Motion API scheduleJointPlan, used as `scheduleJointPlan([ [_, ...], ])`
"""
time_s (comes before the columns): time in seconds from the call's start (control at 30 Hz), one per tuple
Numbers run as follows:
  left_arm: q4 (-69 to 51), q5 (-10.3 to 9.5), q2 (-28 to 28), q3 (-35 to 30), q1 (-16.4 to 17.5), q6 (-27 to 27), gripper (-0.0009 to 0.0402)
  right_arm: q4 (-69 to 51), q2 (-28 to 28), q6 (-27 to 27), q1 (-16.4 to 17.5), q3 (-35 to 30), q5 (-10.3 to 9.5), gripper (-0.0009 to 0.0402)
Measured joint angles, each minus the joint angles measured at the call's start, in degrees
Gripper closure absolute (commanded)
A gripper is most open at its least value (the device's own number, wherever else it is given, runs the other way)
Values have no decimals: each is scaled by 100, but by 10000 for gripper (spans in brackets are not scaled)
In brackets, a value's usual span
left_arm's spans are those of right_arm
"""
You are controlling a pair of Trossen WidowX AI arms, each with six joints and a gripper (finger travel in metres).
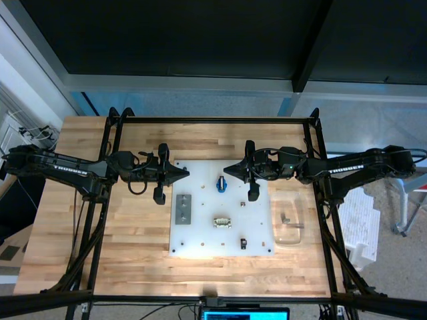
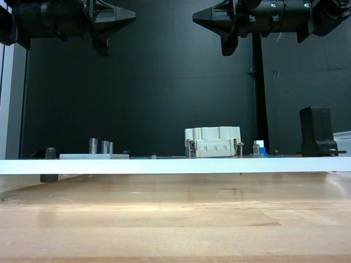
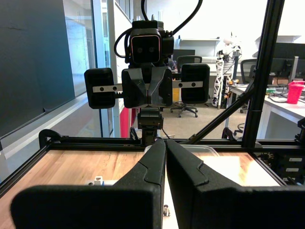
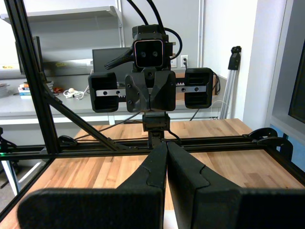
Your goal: Pick the 16mm bar and install on taskboard
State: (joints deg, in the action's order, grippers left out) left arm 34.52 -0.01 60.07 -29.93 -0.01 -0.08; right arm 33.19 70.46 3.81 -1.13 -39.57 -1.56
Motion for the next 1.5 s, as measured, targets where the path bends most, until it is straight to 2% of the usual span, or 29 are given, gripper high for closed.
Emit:
scheduleJointPlan([
  [0.1, -2, 0, 0, -2, 0, 2, 393, 7, 0, 0, 0, 0, 7, 393],
  [0.2, 0, 0, 0, -2, 0, 0, 393, 127, 0, -2, 2, 0, 186, 393],
  [0.33, 0, 0, 0, 0, 0, 0, 393, 177, 0, 0, 0, 0, 199, 393],
  [0.53, 0, -2, 0, 0, 0, 0, 393, 57, 2, 0, 4, 0, 181, 393],
  [0.67, -2, 0, 0, -2, 0, 2, 393, -55, -48, 15, 2, 0, -76, 393],
  [0.73, -2, -2, 0, 0, 0, 2, 393, -162, -122, 17, 2, 0, -92, 393],
  [0.8, -2, 0, 0, -2, 0, 2, 393, -339, -225, 17, 4, 0, -11, 393],
  [0.9, -2, 0, 0, -2, 0, 0, 393, -741, -380, 20, 2, 0, 55, 393],
  [1.17, -2, 0, 0, 0, 0, 2, 393, -2090, -719, 205, 57, -9, 52, 393],
  [1.33, -2, 0, 0, -2, 0, 2, 393, -3359, -745, 203, 229, -387, 83, 393],
  [1.5, -2, 0, 0, -2, 0, 0, 393, -4398, -741, 184, 540, -774, 356, 393],
])
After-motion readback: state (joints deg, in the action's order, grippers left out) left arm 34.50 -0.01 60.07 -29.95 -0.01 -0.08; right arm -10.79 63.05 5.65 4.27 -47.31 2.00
